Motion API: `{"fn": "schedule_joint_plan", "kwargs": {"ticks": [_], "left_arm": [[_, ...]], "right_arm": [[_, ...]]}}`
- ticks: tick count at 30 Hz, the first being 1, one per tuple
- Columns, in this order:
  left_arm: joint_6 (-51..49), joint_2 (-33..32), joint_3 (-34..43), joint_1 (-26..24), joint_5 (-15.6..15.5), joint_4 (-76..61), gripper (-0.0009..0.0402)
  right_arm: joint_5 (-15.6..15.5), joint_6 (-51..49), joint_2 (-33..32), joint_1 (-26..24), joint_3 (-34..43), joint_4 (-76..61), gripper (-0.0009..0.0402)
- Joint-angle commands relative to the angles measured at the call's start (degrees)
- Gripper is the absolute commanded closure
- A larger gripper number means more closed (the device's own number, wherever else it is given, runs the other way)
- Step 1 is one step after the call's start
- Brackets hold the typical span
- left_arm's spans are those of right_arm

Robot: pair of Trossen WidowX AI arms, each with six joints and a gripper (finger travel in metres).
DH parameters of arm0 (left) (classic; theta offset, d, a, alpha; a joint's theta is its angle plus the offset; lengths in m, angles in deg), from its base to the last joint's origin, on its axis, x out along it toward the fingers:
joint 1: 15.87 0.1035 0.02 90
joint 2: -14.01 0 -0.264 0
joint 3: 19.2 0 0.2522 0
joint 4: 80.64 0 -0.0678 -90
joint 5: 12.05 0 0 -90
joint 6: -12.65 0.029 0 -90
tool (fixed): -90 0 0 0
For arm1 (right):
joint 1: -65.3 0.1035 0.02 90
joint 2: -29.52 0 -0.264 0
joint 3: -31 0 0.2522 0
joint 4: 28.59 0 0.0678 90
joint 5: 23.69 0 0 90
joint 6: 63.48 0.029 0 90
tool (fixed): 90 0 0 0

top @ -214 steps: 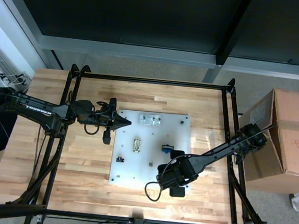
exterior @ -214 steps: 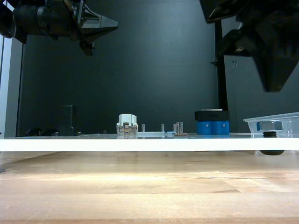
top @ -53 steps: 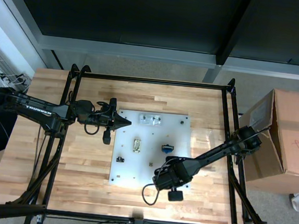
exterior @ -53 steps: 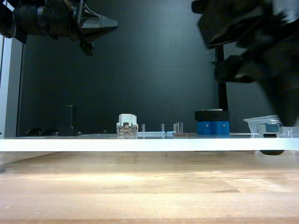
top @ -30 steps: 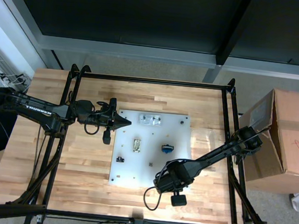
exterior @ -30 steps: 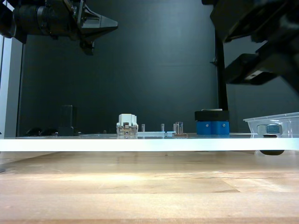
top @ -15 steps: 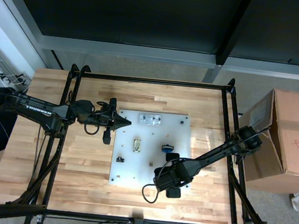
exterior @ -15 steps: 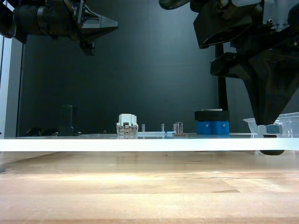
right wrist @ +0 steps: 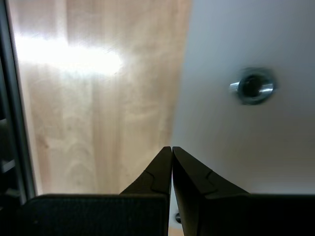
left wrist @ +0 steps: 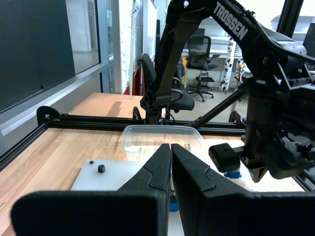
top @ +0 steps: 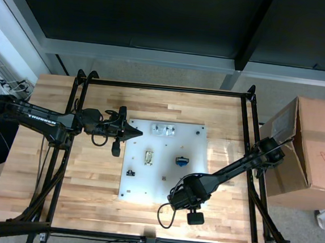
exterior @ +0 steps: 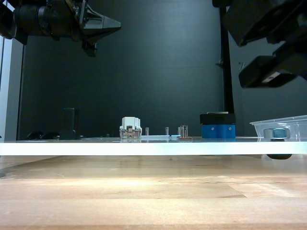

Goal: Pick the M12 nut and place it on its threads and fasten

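The silver nut (exterior: 277,132) sits low on its stud at the near right edge of the white board (top: 136,190), hiding nearly all the ribs. In the right wrist view the nut (right wrist: 252,87) lies flat on the board around the stud's dark top, free of any grip. My right gripper (right wrist: 172,149) is shut with nothing between its fingers, lifted off the nut and just beside it, over the board's edge. From above, the right wrist (top: 187,196) covers the stud. My left gripper (top: 139,133) hangs shut, high over the board's far left edge, fingers (left wrist: 162,157) together.
A clear tray (exterior: 288,125) stands behind the stud. A blue and black block (exterior: 218,125), a white connector (exterior: 130,129) and small pins stand mid-board. A cardboard box (top: 308,151) sits off the table's right side. Black frame rails border the table.
Half a second ago the right gripper's fingertips were down at the nut; now it has lifted clear and turned. The nut sits lower on its stud than seven seconds ago. The left arm is unmoved.
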Motion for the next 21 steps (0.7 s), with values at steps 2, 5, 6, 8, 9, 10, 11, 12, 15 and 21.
{"fn": "schedule_joint_plan", "kwargs": {"ticks": [2, 5, 6, 8, 9, 10, 11, 12, 15, 21], "left_arm": [[0.00, -0.02, 0.00, 0.00, 0.00, -0.02, 0.0393], [0.00, -0.02, 0.02, 0.00, 0.00, 0.02, 0.0393], [0.00, -0.02, 0.00, 0.00, 0.00, 0.04, 0.0393], [0.00, -0.02, 0.00, 0.02, 0.00, 0.02, 0.0393], [0.00, -0.02, 0.02, 0.00, 0.00, -0.02, 0.0393], [0.00, -0.02, 0.00, 0.00, 0.00, -0.02, 0.0393], [0.00, -0.02, 0.00, 0.00, 0.02, 0.00, 0.0393], [0.00, -0.02, 0.00, 0.00, 0.00, 0.02, 0.0393], [0.00, -0.02, 0.00, 0.00, 0.02, 0.22, 0.0393], [0.00, -0.02, 0.00, 0.00, 0.00, 0.02, 0.0393]], "right_arm": [[7.85, 0.24, 0.13, -0.11, 0.00, -0.68, 0.0393], [14.08, 0.76, 0.35, -0.09, 0.00, -0.76, 0.0393], [15.72, 0.90, 0.35, -0.11, 0.00, -0.61, 0.0393], [18.36, 1.05, 0.35, -0.11, -0.02, -0.07, 0.0393], [18.64, 1.05, 0.33, -0.11, -0.02, 0.31, 0.0393], [18.60, 0.94, 0.15, -0.11, -0.02, 0.76, 0.0393], [18.49, 0.87, 0.15, -0.11, -0.02, 1.07, 0.0393], [18.49, 0.87, 0.15, -0.11, -0.04, 1.36, 0.0393], [18.47, 0.90, -0.15, -0.11, -0.04, 2.05, 0.0393], [13.62, -0.07, -1.01, -0.11, -0.04, 2.54, 0.0393]]}}
